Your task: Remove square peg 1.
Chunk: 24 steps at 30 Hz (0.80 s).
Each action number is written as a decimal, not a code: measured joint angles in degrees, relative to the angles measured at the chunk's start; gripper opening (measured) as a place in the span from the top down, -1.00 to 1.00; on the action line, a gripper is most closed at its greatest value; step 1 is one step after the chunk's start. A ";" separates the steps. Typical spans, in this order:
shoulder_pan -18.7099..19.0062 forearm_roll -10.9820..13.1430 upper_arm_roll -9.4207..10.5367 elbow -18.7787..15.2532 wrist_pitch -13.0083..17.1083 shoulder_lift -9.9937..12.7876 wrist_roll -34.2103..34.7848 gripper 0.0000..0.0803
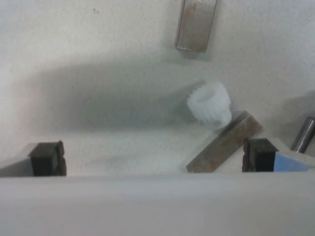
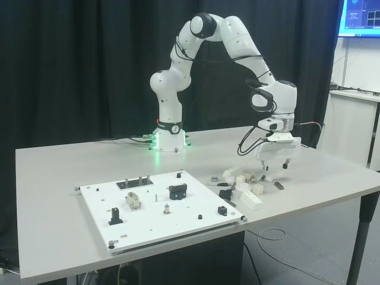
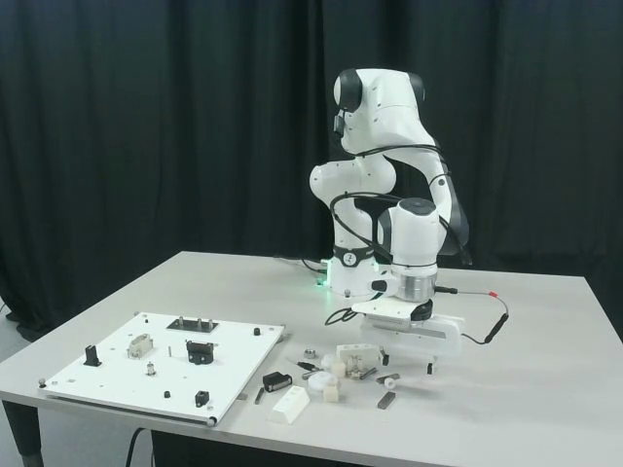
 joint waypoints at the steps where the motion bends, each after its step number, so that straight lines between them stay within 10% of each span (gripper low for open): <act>1: 0.00 0.00 0.00 0.00 0.00 0.00 0.05 -0.99; 24: -0.05 -0.12 0.00 0.00 0.13 0.17 0.57 -0.99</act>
